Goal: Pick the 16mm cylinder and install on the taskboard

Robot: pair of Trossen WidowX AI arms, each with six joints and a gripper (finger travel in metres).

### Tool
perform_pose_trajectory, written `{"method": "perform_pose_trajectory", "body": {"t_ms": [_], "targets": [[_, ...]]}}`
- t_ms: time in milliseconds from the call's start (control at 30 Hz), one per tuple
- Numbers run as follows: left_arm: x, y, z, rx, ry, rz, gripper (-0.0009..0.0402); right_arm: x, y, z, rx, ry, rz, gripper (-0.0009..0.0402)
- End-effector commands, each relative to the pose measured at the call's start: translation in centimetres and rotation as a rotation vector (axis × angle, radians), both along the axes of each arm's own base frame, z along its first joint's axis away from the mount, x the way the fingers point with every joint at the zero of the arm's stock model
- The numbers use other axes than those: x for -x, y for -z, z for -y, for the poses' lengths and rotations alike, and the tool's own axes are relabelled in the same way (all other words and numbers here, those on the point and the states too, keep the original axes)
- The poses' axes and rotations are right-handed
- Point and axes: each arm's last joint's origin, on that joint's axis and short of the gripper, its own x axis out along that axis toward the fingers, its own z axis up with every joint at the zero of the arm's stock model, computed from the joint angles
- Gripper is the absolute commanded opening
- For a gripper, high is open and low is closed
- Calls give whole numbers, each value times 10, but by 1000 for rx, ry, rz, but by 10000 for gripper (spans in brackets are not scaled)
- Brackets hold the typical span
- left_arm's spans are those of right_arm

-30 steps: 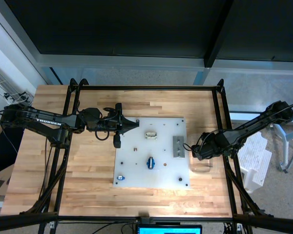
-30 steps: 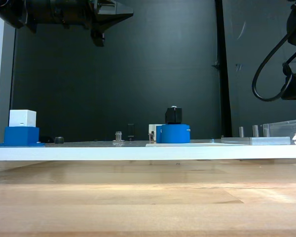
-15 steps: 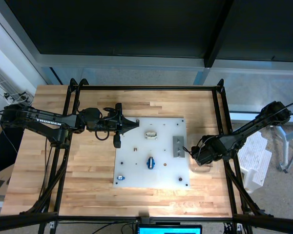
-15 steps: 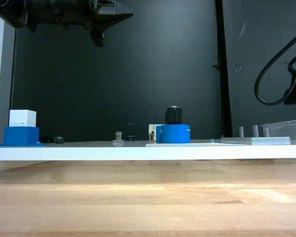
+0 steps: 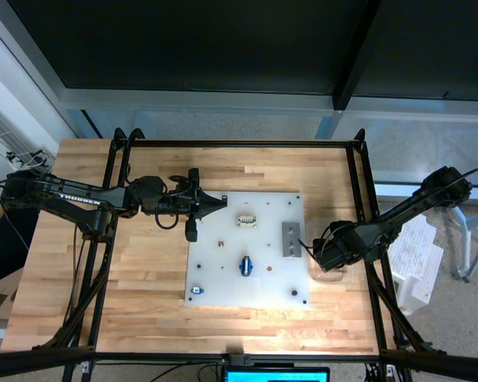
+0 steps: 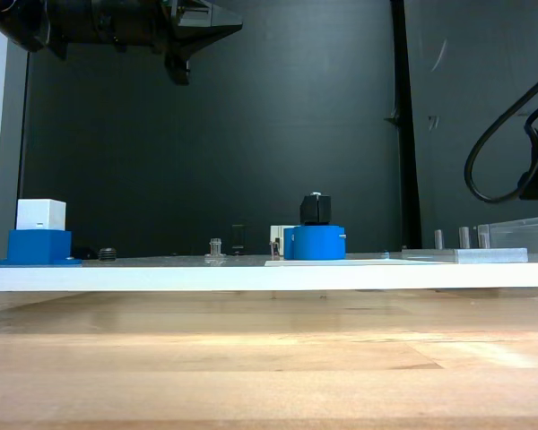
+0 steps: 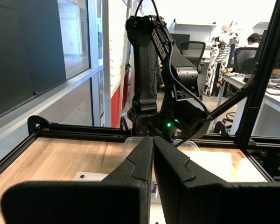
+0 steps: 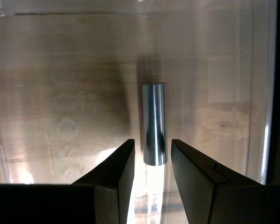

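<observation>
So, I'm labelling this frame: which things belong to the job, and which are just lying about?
Job: 16mm cylinder, lying in the clear tray; right gripper, open around its end; taskboard.
Idle: left gripper, shut, raised above the taskboard's far-left corner; blue connector; grey block.

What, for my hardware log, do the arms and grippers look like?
Both are matte black, jointed, with looping black cables. The left gripper, over the far-left corner of the taskboard, has tapered wedge fingers; the right gripper, above the clear tray, has the same. The right arm carries white TROSSEN lettering and a green light.
</observation>
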Motion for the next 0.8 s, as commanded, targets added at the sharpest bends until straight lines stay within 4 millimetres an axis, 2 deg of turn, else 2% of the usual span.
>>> {"method": "perform_pose_trajectory", "body": {"t_ms": [33, 467, 567, 800], "targets": [[0, 0, 0, 0, 0, 0, 1, 1, 4, 0, -5, 0, 11, 106], [0, 0, 0, 0, 0, 0, 1, 3, 16, 2, -20, -19, 36, 103], [0, 0, 0, 0, 0, 0, 1, 3, 16, 2, -15, -24, 38, 85], [0, 0, 0, 0, 0, 0, 1, 2, 14, 2, -6, -67, 51, 11]]}}
